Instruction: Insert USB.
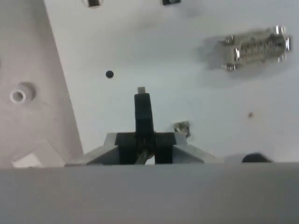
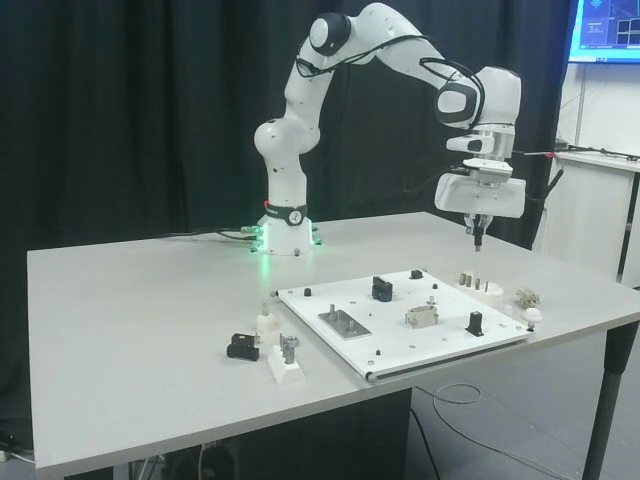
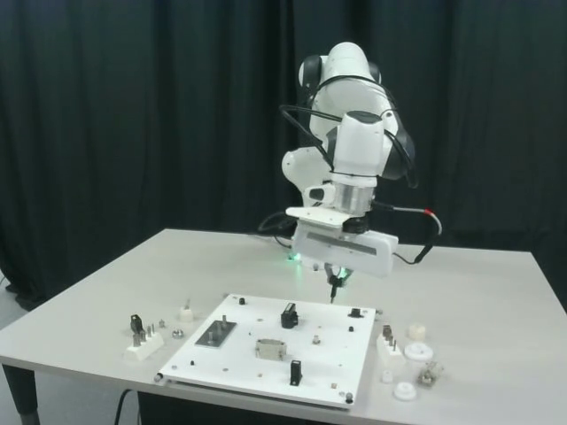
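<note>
My gripper is shut on a black USB plug whose small metal tip points down at the white board. In the first room view the gripper hangs well above the board's far right corner, and the plug sticks out below it. From the second room view the gripper hovers over the board's back edge. Two black blocks stand on the board. I cannot tell which one holds the USB socket.
A metal multi-pin connector and a small metal part lie on the board. A grey metal plate is fixed near the board's middle. White holders with pegs stand beside the board. A black part lies on the table.
</note>
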